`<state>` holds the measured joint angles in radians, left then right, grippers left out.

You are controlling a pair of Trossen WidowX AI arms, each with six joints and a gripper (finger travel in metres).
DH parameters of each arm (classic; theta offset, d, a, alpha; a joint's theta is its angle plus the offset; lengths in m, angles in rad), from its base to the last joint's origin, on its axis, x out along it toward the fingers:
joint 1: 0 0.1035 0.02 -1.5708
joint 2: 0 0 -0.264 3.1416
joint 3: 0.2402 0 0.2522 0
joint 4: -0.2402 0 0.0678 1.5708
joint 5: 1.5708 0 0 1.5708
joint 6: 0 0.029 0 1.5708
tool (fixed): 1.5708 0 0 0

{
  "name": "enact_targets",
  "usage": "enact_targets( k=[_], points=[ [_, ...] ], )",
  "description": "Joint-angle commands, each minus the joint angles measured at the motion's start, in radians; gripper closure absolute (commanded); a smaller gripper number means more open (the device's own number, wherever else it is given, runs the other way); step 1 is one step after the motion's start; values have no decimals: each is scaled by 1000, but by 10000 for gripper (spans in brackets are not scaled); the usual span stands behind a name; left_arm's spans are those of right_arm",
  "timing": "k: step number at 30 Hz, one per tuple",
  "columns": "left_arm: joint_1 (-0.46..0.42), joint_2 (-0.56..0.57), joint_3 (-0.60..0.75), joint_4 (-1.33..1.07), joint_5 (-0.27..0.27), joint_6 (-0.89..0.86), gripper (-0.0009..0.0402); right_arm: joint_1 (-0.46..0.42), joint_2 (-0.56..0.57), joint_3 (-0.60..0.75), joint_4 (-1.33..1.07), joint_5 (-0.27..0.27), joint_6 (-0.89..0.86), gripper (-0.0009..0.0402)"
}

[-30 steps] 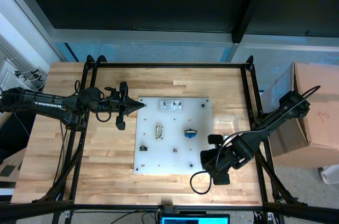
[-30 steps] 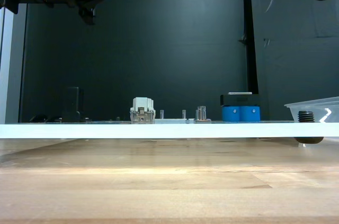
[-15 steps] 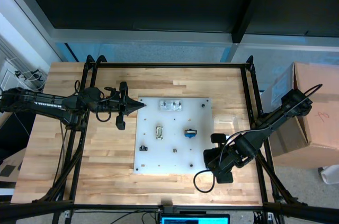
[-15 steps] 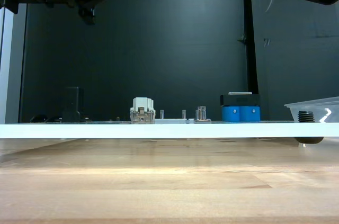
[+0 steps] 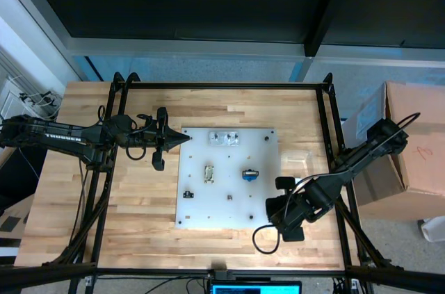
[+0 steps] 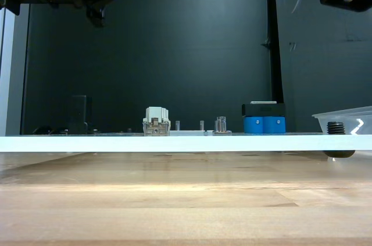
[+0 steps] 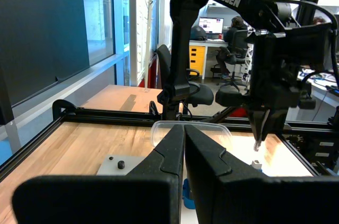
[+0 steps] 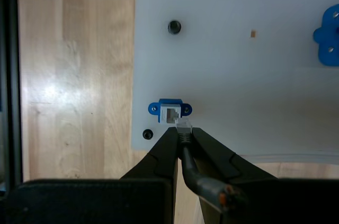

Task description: Pick the RJ45 connector and install on the taskboard

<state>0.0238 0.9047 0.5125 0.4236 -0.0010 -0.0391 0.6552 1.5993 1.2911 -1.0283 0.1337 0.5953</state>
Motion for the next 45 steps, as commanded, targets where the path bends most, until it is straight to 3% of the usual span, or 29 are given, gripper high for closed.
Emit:
enact_targets(
  k=[1, 45],
  points=[
    [0, 0, 0, 0, 0, 0, 393, 0, 12, -8, 13, -3, -1, 393],
    [0, 0, 0, 0, 0, 0, 393, -3, 30, -91, 124, -23, -3, 393]
  ],
)
